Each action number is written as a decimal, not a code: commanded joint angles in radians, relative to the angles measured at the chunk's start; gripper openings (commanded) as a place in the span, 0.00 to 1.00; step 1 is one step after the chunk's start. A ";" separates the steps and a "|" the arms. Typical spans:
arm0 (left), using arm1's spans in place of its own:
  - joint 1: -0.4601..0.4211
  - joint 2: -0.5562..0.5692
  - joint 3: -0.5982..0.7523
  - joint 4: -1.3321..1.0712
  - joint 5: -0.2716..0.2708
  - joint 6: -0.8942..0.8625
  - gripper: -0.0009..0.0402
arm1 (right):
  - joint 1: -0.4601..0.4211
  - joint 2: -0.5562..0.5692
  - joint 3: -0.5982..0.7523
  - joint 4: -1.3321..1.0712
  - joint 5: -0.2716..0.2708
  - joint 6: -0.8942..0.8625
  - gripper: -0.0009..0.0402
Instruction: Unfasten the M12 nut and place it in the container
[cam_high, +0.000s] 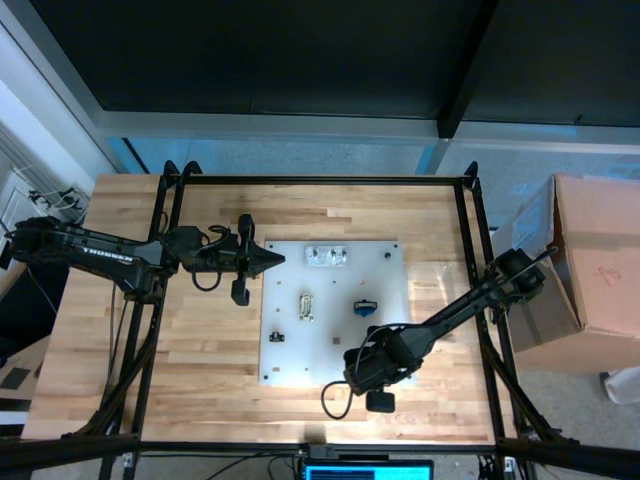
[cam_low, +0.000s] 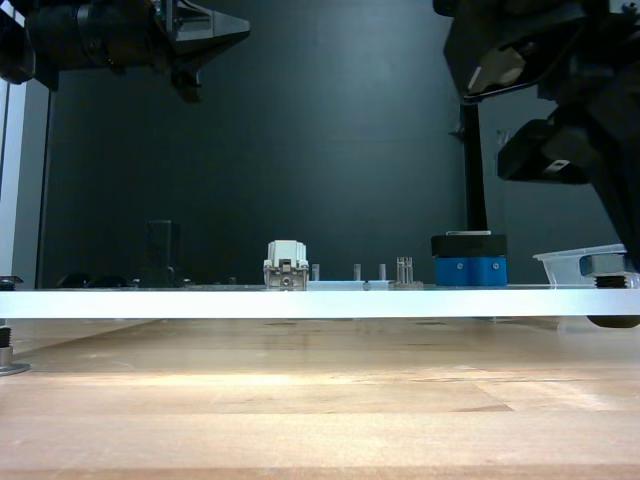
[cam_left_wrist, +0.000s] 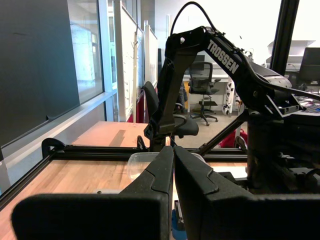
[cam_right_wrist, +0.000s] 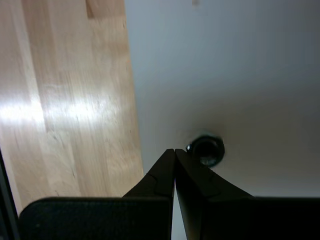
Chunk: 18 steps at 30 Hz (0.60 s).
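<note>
The silver M12 nut (cam_low: 606, 264) sits on its black ribbed stud (cam_low: 615, 283) at the board's near right edge, with ribs showing below it. In the right wrist view the nut (cam_right_wrist: 206, 150) lies just beside my right gripper (cam_right_wrist: 174, 150). That gripper is shut with nothing between its fingers and hangs over the near right of the white board (cam_high: 300, 350). In the high view the right gripper (cam_high: 352, 378) hides the stud. My left gripper (cam_high: 274, 259) is shut and empty, held high over the board's far left edge. The clear container (cam_low: 575, 262) stands behind the stud.
A blue block with a black top (cam_low: 468, 259), a grey connector (cam_low: 286, 268) and small posts (cam_low: 404, 270) stand on the board. The black frame rails (cam_high: 320, 181) ring the table. A cardboard box (cam_high: 590, 270) stands to the right.
</note>
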 joint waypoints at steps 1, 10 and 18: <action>0.000 0.000 0.000 0.000 0.000 0.000 0.02 | -0.002 -0.001 0.000 -0.004 0.011 0.001 0.02; 0.000 0.000 0.000 0.000 0.000 0.000 0.02 | 0.002 -0.021 0.007 -0.159 0.291 0.111 0.02; 0.000 0.000 0.000 -0.006 0.000 0.000 0.02 | 0.006 -0.056 0.009 -0.193 0.305 0.111 0.02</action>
